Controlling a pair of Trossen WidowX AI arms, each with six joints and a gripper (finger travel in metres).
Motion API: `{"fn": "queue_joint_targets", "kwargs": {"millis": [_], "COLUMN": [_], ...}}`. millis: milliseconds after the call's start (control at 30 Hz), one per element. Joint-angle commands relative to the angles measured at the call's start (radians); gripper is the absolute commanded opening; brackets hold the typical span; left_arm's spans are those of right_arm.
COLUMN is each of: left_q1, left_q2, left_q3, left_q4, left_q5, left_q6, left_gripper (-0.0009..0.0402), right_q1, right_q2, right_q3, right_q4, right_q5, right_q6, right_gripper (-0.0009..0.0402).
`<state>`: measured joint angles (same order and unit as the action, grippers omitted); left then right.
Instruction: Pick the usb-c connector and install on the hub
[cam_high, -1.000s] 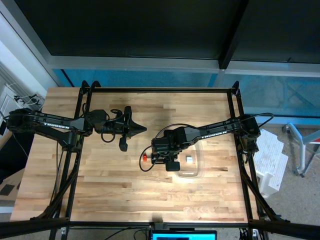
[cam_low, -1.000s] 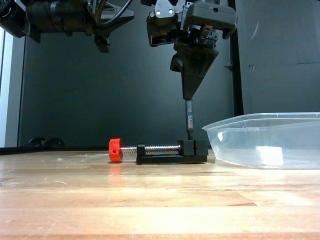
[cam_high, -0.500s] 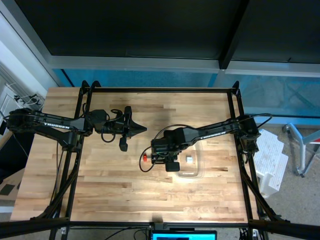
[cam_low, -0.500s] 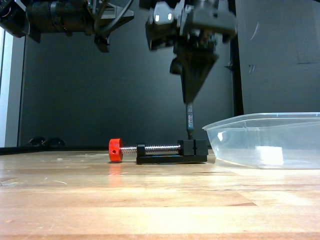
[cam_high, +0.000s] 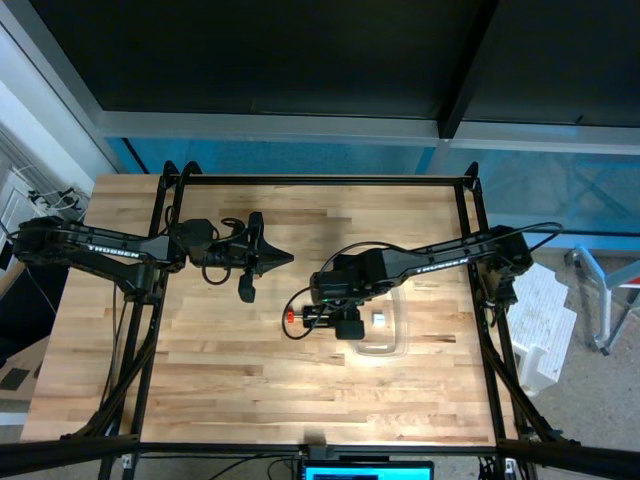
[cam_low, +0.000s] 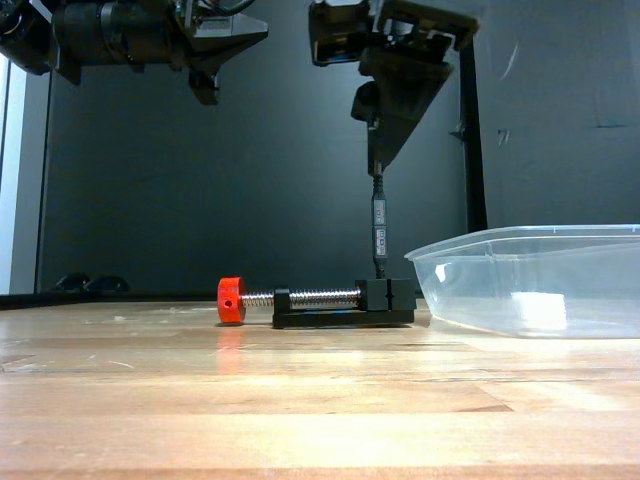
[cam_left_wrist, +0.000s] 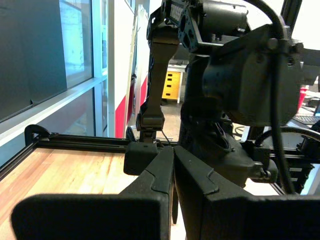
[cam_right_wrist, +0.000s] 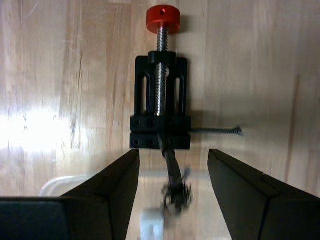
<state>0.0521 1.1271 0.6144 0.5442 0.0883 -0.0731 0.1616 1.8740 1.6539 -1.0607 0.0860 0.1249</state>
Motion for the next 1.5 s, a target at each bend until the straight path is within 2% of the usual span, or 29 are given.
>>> {"fn": "queue_joint_targets", "kwargs": {"millis": [33, 200, 300, 533, 1233, 1500], "left_q1": [0.0, 0.0, 0.0, 0.0, 0.0, 0.0], "left_q2": [0.0, 0.0, 0.001, 0.0, 0.0, 0.0], "left_q3": [0.0, 0.0, 0.0, 0.0, 0.0, 0.0], "left_q4": [0.0, 0.0, 0.0, 0.0, 0.0, 0.0], "left_q5": [0.0, 0.0, 0.0, 0.0, 0.0, 0.0], "left_q6": [0.0, 0.0, 0.0, 0.0, 0.0, 0.0], "left_gripper": [0.0, 0.0, 0.0, 0.0, 0.0, 0.0], "right_q1": [0.0, 0.0, 0.0, 0.0, 0.002, -0.032], "right_q2": [-0.052, -0.136, -0.183, -0.271, -0.317, -0.499], "right_q3": [-0.054, -0.156, -0.214, -0.309, -0.352, -0.495], "right_q4": [0.045, 0.119, 0.152, 0.192, 0.217, 0.448], "right_q5": [0.002, 0.005, 0.03, 0.03, 0.027, 0.027], "right_q6": [0.006, 0.028, 0.029, 0.034, 0.043, 0.004], "right_gripper": [0.0202, 0.0199, 0.02, 0.02, 0.0176, 0.015]}}
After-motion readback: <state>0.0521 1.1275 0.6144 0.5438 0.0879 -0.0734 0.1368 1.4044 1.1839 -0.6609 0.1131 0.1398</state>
